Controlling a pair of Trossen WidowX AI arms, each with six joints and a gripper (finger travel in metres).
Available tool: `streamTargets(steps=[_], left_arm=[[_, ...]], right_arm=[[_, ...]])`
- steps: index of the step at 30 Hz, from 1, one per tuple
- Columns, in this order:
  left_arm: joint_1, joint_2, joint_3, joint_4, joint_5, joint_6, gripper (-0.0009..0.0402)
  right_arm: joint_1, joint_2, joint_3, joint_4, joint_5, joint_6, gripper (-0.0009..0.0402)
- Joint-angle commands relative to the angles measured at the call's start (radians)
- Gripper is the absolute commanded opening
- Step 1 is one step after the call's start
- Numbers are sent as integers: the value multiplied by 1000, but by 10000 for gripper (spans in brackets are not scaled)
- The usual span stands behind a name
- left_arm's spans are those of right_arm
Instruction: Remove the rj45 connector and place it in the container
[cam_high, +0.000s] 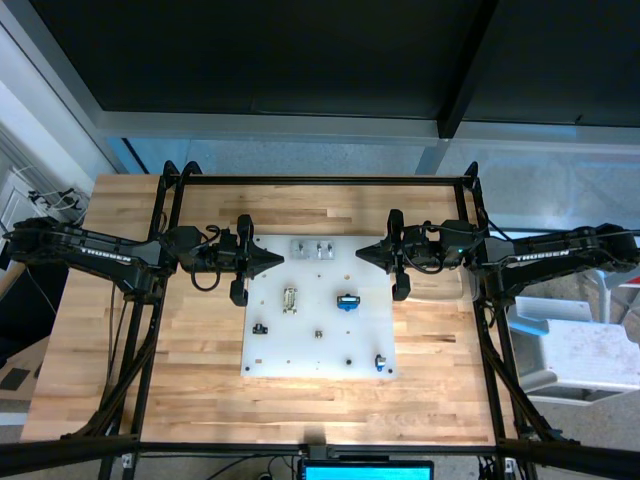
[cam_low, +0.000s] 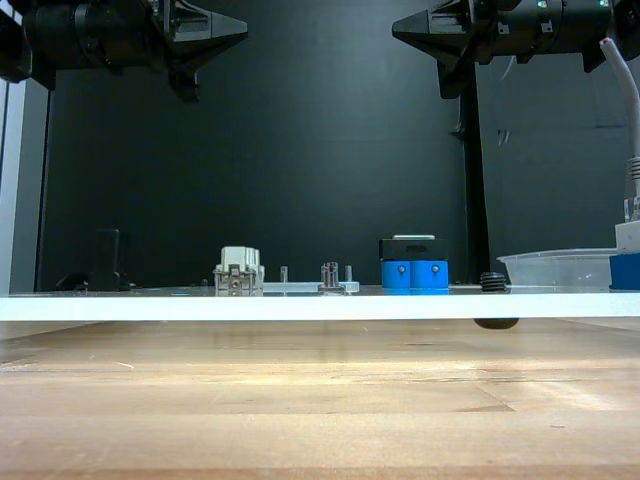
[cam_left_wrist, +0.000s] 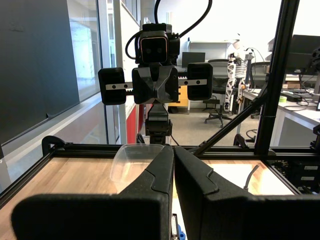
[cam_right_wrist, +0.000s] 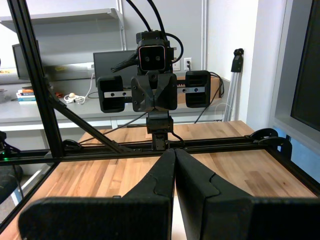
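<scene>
The rj45 connector (cam_high: 380, 362), a tiny dark plug with a blue tip, sits at the front right corner of the white board (cam_high: 300, 345). The container (cam_low: 560, 266), a clear tub, rests on the table to the right of the board and also shows in the left wrist view (cam_left_wrist: 134, 161). My left gripper (cam_high: 280, 257) hovers shut and empty over the board's back left edge. My right gripper (cam_high: 360, 250) hovers shut and empty over the back right, facing it. Both hang high above the board in the low view, left (cam_low: 244, 35) and right (cam_low: 396, 30).
The board also carries a blue-and-black block (cam_high: 347, 301), a silvery metal connector (cam_high: 291, 300), clear posts (cam_high: 311, 248) at the back, a small black part (cam_high: 260, 328) and a black knob (cam_high: 347, 360). A black frame (cam_high: 320, 181) surrounds the wooden table.
</scene>
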Motion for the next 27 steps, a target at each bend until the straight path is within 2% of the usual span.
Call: streamTargets(steps=[1, 12, 21, 27], left_arm=[[0, 0, 0, 0, 0, 0, 0], [0, 0, 0, 0, 0, 0, 0], [1, 0, 0, 0, 0, 0, 0], [1, 1, 0, 0, 0, 0, 0]], right_arm=[[2, 0, 0, 0, 0, 0, 0], [3, 0, 7, -47, 0, 2, 0], [20, 0, 144, -531, 0, 3, 0], [40, 0, 216, -761, 8, 27, 0]])
